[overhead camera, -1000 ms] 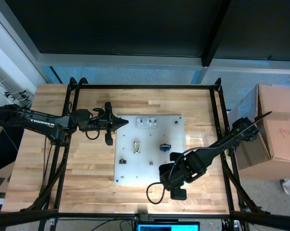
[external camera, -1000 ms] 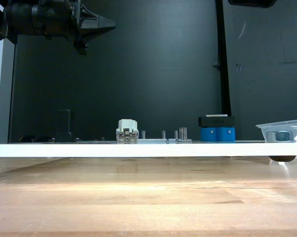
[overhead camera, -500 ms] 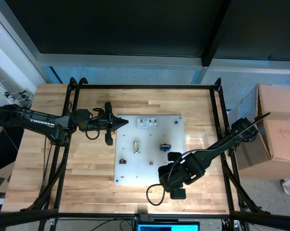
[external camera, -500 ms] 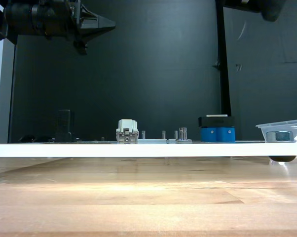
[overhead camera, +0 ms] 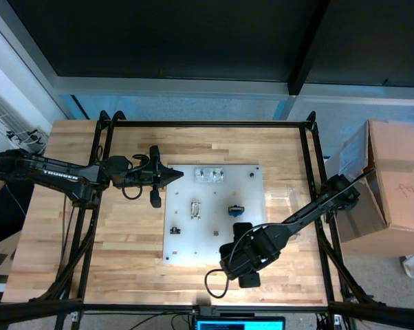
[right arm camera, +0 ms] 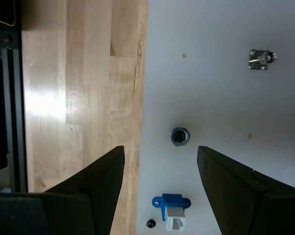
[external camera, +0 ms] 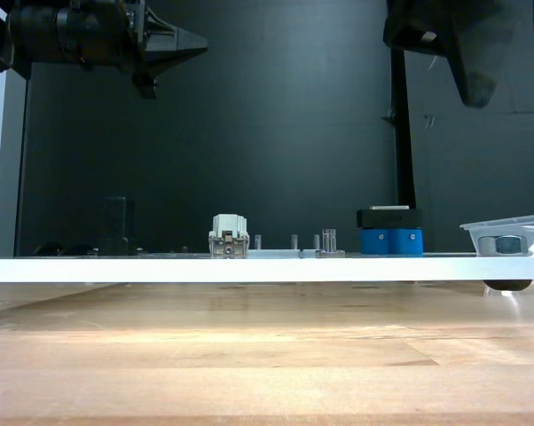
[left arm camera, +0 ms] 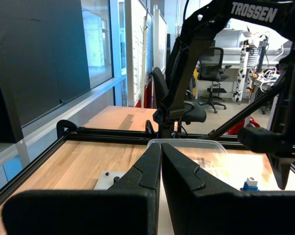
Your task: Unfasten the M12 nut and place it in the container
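The right gripper (overhead camera: 234,256) has slid nearer and leftward along the near right part of the white board (overhead camera: 183,240), and it now dips into the top of the low view; the left gripper (overhead camera: 178,176) hasn't budged. High view: the left gripper hangs over the board's far left edge. The right arm lies across the near right part and hides the stud, and the clear container (overhead camera: 287,197) sits on the wooden surface (overhead camera: 111,254) just beside the board's right edge. Low view: the M12 nut (external camera: 507,244) seems to lie inside the container, with the right gripper well above it, but that is only the line of sight. Left wrist view: fingers pressed together, nothing between them. Right wrist view settles it: the fingers are spread wide and empty, looking straight down at the nut on its stud on the board, clear of both fingers. My read is that this is the approach and nothing is unfastened yet. The next move calls for centring over the nut, descending, closing on its flats, then turning.
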Robot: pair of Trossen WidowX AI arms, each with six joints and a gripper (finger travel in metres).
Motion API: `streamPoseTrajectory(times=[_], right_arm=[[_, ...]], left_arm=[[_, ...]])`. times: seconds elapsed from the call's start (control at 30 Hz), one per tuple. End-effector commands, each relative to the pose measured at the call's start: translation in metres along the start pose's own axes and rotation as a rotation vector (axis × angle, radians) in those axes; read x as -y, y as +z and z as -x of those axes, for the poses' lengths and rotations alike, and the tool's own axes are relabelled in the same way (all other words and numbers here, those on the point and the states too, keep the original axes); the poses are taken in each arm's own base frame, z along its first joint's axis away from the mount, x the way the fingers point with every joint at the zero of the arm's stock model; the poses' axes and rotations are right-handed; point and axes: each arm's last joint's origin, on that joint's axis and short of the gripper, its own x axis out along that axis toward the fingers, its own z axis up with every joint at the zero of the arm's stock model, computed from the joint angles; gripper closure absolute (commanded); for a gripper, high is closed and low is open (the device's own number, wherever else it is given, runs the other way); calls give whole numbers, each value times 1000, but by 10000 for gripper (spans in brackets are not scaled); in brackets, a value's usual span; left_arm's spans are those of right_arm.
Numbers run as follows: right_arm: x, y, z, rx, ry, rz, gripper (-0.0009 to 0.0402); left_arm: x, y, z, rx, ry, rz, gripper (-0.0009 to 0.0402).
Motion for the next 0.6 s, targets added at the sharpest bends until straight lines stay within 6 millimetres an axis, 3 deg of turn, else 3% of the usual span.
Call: streamPoseTrajectory(times=[0.03,0.6], right_arm=[[-2,2,-9,-12,-6,13,191],[-4,-2,-43,-21,-7,40,201]], left_arm=[[0,0,0,0,0,0,393],[0,0,0,0,0,0,393]])
